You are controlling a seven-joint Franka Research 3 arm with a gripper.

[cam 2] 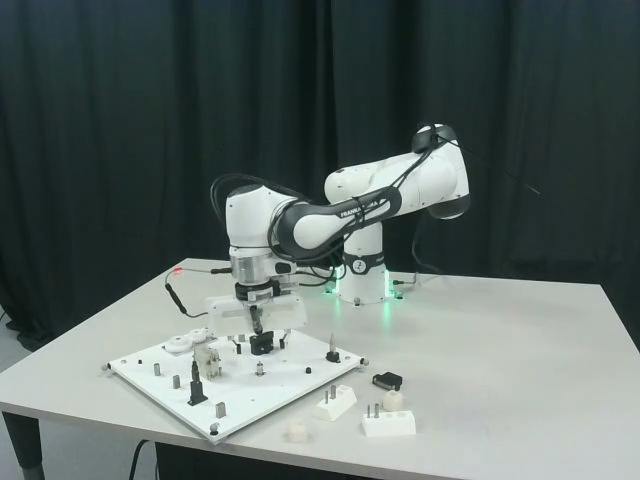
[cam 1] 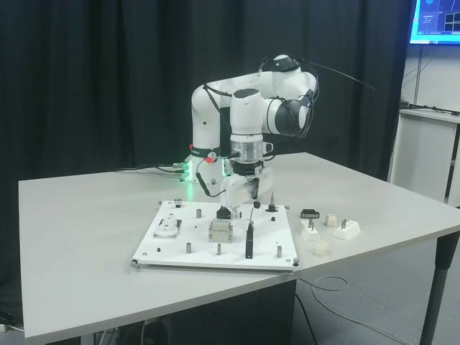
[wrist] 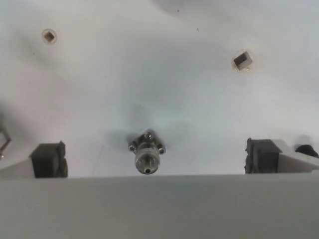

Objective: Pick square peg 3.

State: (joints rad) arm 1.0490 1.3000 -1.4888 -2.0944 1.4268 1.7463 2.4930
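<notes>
A: How far is the picking?

B: Not far, I think. The pincer (wrist: 154,158) hangs low over the white board (cam 1: 188,233) on the desk (cam 1: 79,215), its fingers (wrist: 49,160) spread wide and holding nothing.

A: And square peg 3?

B: I cannot tell for sure which one it is. In the wrist view a square peg (wrist: 242,59) stands in its hole at about 1 o'clock from the pincer, well apart. Between the fingers is only a metal screw fitting (wrist: 147,152). Approach, closing and lifting are left.
</notes>
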